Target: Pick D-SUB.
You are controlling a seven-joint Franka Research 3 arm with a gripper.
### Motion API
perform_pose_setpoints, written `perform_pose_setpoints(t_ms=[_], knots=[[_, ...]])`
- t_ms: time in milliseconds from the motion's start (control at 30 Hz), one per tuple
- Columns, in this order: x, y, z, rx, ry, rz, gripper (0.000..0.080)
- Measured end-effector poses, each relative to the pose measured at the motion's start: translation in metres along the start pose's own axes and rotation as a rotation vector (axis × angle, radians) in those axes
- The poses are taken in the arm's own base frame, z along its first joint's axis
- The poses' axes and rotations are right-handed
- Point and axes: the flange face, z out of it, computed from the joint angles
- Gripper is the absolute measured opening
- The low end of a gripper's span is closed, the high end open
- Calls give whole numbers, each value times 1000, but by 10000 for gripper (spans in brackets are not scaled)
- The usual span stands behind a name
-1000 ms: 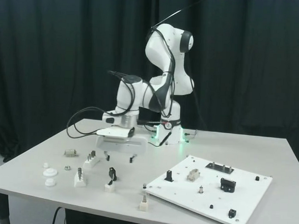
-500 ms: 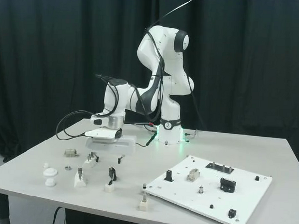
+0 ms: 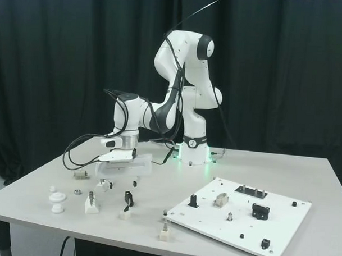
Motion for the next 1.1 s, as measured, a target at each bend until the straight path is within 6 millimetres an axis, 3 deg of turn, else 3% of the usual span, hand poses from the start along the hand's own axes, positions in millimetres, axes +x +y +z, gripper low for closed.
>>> perform_pose_setpoints(t_ms=[1100], knots=[[-34, 1, 53, 17, 2, -77, 800]])
